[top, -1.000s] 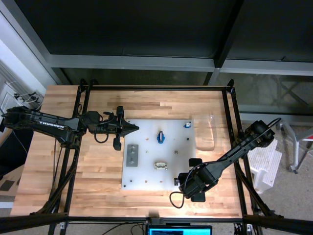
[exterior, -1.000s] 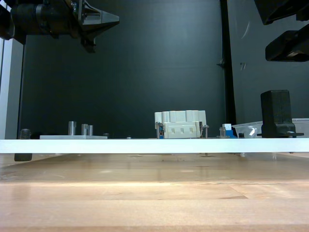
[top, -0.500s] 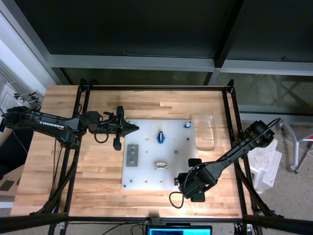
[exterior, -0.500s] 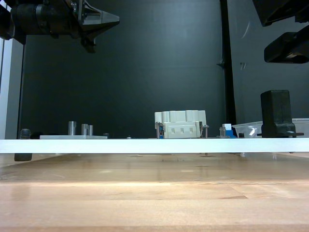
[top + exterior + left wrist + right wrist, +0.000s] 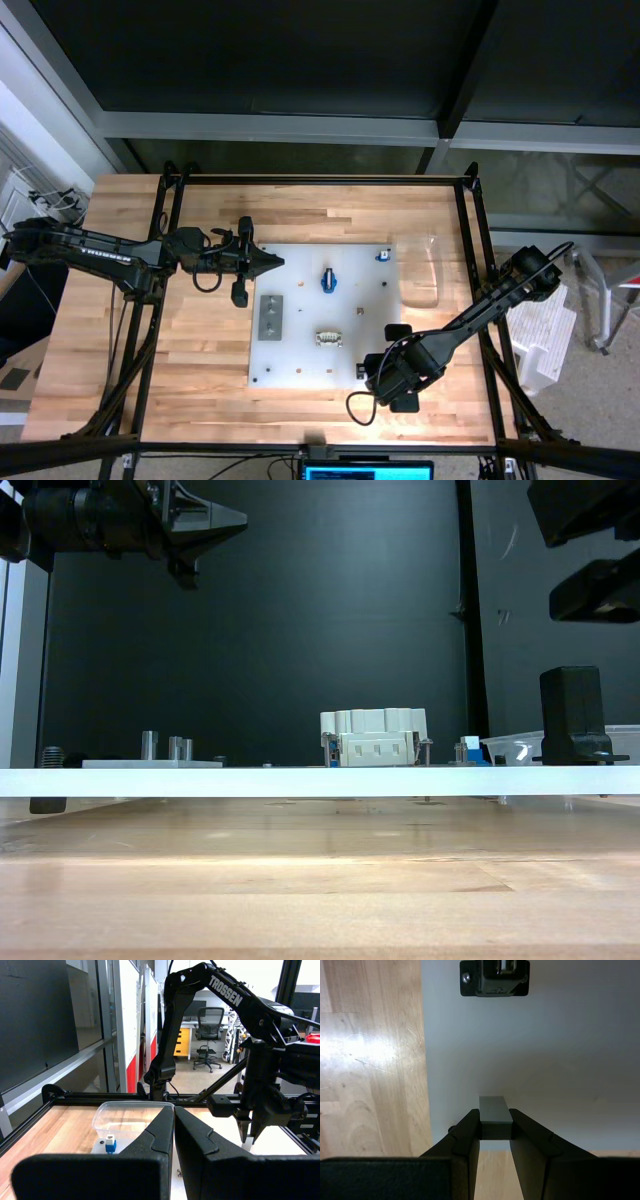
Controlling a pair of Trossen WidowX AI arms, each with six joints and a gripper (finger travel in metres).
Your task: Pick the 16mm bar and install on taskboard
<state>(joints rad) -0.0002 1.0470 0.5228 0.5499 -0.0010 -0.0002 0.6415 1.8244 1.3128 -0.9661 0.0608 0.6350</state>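
Lower right of the high view: right gripper point(image 5: 378, 375) above the near right corner of the taskboard point(image 5: 300, 350), jaws clamped on the short grey 16mm bar point(image 5: 495, 1116), bar end poking out past the fingertips. From table height, hangs at upper right, well clear of the board, open air beneath. Under the bar, white board surface with its edge and the bare wooden table point(image 5: 200, 380) alongside; black connector block point(image 5: 494, 977) farther along the board. Left of centre in the high view: left gripper point(image 5: 274, 262) raised over the board's far left edge, jaws pressed together, gripping nothing. Just off the board's upper right edge: clear plastic tray point(image 5: 420, 272); contents cannot be told.
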